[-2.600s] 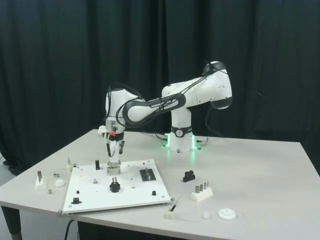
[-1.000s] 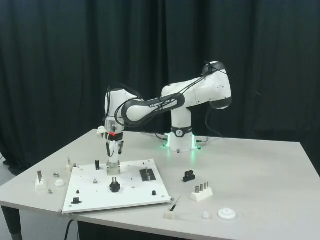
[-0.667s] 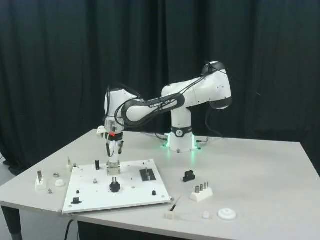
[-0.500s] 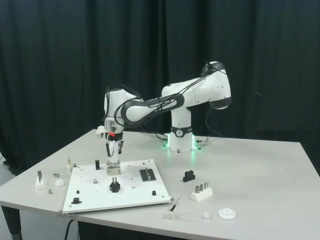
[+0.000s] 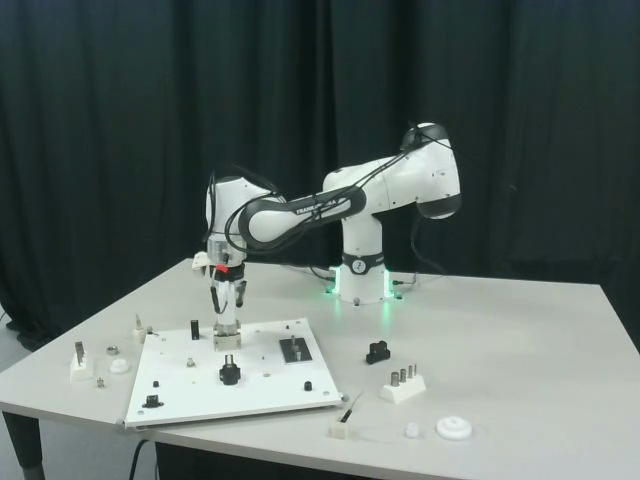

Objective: Insert waterproof.

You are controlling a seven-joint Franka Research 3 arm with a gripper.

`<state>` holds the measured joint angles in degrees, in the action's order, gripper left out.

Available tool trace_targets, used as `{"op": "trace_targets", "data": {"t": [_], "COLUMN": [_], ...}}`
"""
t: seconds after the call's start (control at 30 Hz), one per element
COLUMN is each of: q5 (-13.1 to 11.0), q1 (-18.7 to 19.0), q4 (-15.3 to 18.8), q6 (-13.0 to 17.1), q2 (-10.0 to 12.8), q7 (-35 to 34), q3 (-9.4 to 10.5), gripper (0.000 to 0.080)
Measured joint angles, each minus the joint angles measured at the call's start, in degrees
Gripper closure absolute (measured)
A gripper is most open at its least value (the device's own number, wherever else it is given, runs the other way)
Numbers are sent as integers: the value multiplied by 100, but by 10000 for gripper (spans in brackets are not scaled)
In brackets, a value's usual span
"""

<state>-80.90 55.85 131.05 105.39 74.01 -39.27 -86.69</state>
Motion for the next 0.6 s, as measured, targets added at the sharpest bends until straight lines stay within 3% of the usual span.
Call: {"op": "trace_targets", "data": {"t": [0.6], "q5": [-9], "q1": [-65], "q4": [-107], "q6": [-40], "q2": [0], "q7": [16], "q3": [16], "gripper": [491]}}
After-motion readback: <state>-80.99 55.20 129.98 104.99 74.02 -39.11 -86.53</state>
